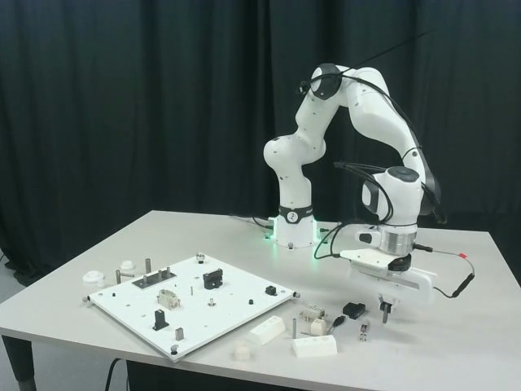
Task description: Place square peg 3.
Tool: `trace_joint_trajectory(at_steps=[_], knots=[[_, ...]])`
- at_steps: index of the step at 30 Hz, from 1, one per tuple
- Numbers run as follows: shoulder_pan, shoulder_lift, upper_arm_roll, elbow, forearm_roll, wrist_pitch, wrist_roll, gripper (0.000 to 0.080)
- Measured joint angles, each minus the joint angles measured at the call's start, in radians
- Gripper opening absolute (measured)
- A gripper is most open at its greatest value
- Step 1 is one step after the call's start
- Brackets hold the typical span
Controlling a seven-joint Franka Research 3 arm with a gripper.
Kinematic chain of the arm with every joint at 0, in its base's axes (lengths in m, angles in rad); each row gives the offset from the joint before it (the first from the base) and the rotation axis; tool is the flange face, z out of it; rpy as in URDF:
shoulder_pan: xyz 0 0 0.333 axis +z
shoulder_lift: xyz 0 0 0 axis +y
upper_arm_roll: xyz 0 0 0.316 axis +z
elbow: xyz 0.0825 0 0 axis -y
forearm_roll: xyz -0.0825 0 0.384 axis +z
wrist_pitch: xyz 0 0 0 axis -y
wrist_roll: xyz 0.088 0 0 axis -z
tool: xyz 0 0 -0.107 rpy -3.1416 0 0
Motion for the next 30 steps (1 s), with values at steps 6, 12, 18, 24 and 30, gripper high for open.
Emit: trace_joint_trajectory(at_steps=[6,12,18,24,30], knots=[[0.0,0.006,0.003,0.001,0.002,0.008,0.0,0.0076],[0.0,0.011,0.005,0.001,0.002,0.015,-0.001,0.0076],[0.0,0.015,0.006,0.002,0.002,0.018,-0.001,0.0076],[-0.001,0.016,0.006,0.005,0.002,0.018,-0.001,0.0209],[-0.005,0.015,0.005,0.015,0.002,0.015,-0.001,0.0599]])
